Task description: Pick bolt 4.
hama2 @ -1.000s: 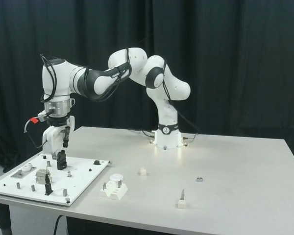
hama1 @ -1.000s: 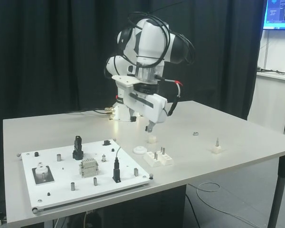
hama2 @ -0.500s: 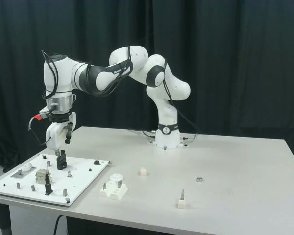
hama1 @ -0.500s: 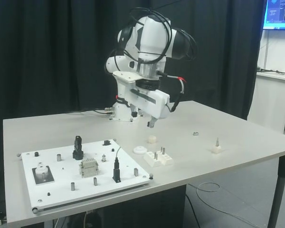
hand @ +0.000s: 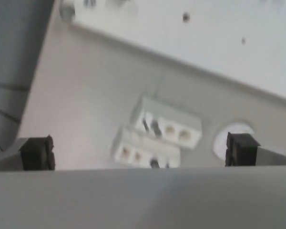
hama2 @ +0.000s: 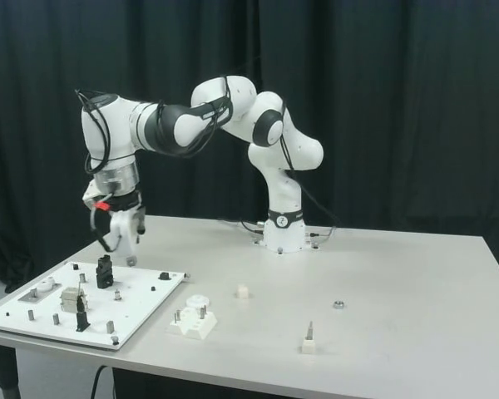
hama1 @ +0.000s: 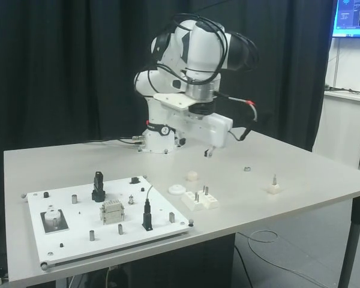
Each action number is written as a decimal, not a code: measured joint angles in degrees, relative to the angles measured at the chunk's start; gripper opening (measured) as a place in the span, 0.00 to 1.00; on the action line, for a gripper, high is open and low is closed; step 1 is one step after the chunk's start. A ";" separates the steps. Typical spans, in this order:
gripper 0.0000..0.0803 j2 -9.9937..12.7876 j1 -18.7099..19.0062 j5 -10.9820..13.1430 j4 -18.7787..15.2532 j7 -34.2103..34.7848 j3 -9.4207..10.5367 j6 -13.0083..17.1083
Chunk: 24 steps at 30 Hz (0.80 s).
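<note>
Arm: Franka reaching out from its base, wrist held above the bench [hama1: 300,162], between the white assembly board [hama1: 108,247] and the loose parts.
End effector [hama1: 209,153]: released. In the wrist view the two black pads [hand: 35,152] stand wide apart with nothing between them, well clear of the bench surface.
Bolt 4: no label readable, so I cannot tell which one it is. Best guess is one of the upright bolts [hama1: 196,195] standing in the pair of white holder blocks [hama1: 201,202], which the wrist camera looks down on.
Other candidate: a single bolt [hama1: 274,179] in a small white base, well apart, towards the far edge of the bench.
Nearby: white disc [hama1: 177,189] just beside the holder blocks; small white cap [hama1: 192,176] behind it; nut [hama1: 247,169] further off.
Handling: small grey metal pin, judged light, rigid and smooth. It may slip if pinched off-centre.
Grasp: on the exposed upper shank above the block, pads either side, then a straight upward pull.
Risk: the neighbouring bolt sits close and a wide pad could catch it. The holder block looks loose and may lift along.
Progress: approach only; nothing grasped.
</note>
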 joint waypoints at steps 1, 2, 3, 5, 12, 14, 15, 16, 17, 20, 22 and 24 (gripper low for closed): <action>1.00 -0.17 0.23 0.32 -0.02 -0.47 0.00 -0.96; 1.00 -0.34 0.47 0.62 -0.04 -1.01 0.00 -1.89; 1.00 -0.50 0.73 0.89 -0.05 -1.63 0.00 -2.75; 1.00 -0.90 1.39 1.51 -0.18 -3.23 0.00 -4.65; 1.00 -2.29 4.32 2.61 -1.44 -8.30 0.11 -9.20; 1.00 -2.76 5.37 2.61 -2.20 -10.50 0.32 -10.01; 1.00 -3.01 5.86 2.61 -2.65 -11.78 0.49 -10.30; 1.00 -3.30 6.40 2.61 -3.18 -13.21 0.67 -10.48; 1.00 -3.60 6.99 2.61 -3.77 -14.60 0.80 -10.63; 1.00 -4.53 8.90 2.61 -5.83 -17.75 0.97 -10.80; 1.00 -5.28 10.31 2.61 -7.45 -18.34 1.11 -10.79; 1.00 -6.00 11.69 2.58 -9.03 -18.34 1.39 -10.72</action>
